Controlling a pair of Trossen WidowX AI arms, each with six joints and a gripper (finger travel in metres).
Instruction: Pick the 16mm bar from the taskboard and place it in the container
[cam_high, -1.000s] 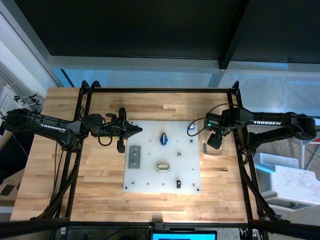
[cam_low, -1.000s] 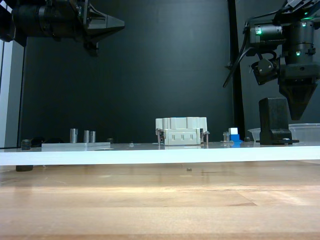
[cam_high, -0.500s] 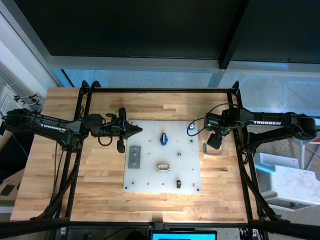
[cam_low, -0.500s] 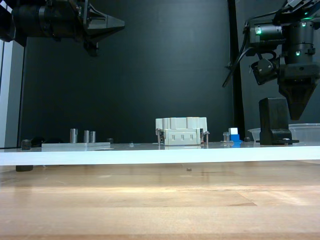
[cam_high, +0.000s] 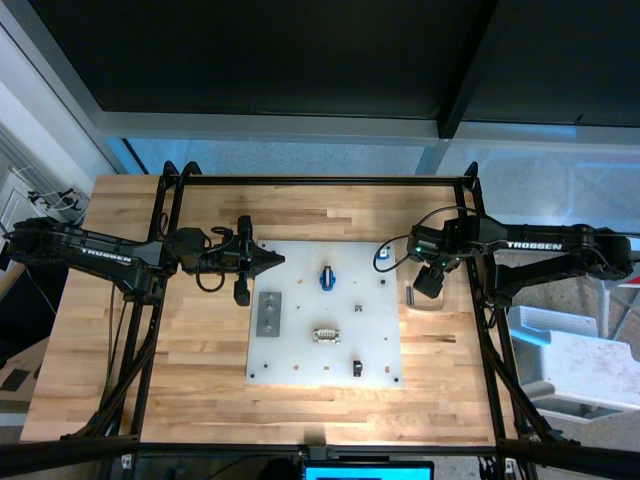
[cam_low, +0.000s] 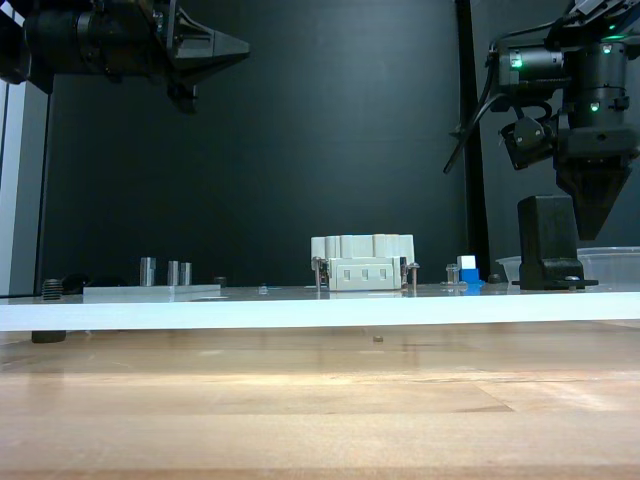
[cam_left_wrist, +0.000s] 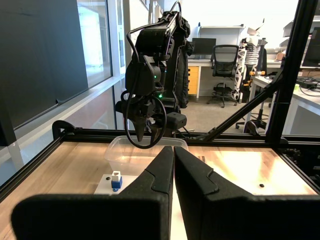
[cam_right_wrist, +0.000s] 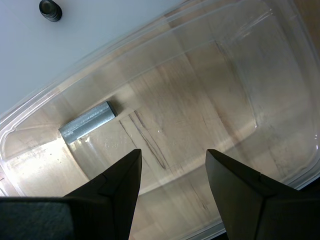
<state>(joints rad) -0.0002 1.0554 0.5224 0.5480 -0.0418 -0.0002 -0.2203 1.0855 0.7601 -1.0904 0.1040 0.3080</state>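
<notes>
The 16mm bar (cam_right_wrist: 88, 122) lies flat on the floor of the container (cam_right_wrist: 240, 75), near one end; from above the 16mm bar (cam_high: 410, 296) shows just off the taskboard's (cam_high: 300, 350) right edge. My right gripper (cam_right_wrist: 172, 170) hangs open over the container (cam_high: 432, 303) with nothing between its fingers, and in the low view the right gripper (cam_low: 593, 215) points down above the container (cam_low: 612, 262). My left gripper (cam_high: 272, 260) is shut and empty, held high over the taskboard's far left corner. The left gripper (cam_left_wrist: 173, 150) faces the container (cam_left_wrist: 120, 150).
On the taskboard stand a grey block with holes (cam_high: 268, 312), a blue piece (cam_high: 327, 278), a white connector (cam_high: 325, 335) and a small black part (cam_high: 357, 367). A black frame rail (cam_high: 320, 181) borders the table's far side. Bare wood lies in front of the board.
My right gripper has lifted slightly above the container. The bar and the left arm have not moved.
</notes>
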